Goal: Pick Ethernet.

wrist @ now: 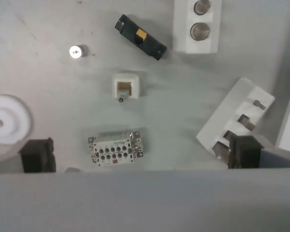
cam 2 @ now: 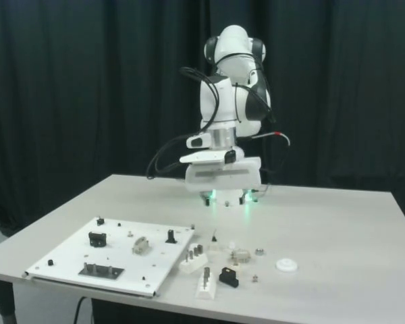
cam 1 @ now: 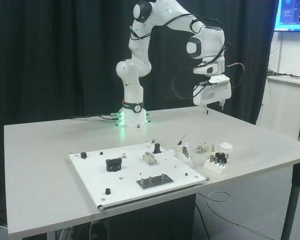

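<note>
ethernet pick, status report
Tool open, empty, hovering high. Small white square ethernet jack lies untouched on grey table. Nothing in the way.

A white robot arm (cam 1: pixel 145 55) with black joint bands stands on a plain grey table (cam 1: pixel 45 150), and a green light glows around its base (cam 1: pixel 131 119). Behind it hangs a black curtain (cam 2: pixel 81 88). A white square board (cam 1: pixel 135 172) lies on the table, dotted with small black parts and one grey metal plate (cam 1: pixel 153 181). Close up, the Ethernet socket (wrist: pixel 127 85) is white. Near it lie a black connector block (wrist: pixel 140 36), a white gear (wrist: pixel 7 119), a grey multi-pin connector (wrist: pixel 115 148) and two white holders (wrist: pixel 195 25), one of them holding grey metal pegs.
</note>
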Controlling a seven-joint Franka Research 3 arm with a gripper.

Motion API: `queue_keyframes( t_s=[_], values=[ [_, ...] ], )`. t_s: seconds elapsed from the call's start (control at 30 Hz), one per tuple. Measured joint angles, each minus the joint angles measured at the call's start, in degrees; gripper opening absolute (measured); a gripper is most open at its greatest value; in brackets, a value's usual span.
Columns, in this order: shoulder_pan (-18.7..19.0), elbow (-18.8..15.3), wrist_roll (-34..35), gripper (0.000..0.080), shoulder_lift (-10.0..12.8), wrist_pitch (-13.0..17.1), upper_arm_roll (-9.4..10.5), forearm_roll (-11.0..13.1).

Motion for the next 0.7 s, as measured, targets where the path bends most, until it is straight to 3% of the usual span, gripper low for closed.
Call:
queue_keyframes(
  t_s=[0.7],
  values=[
    [0.36, 0.89, -2.55, 0.0800, 3.64, -1.12, 1.96, 0.28]
  ],
)
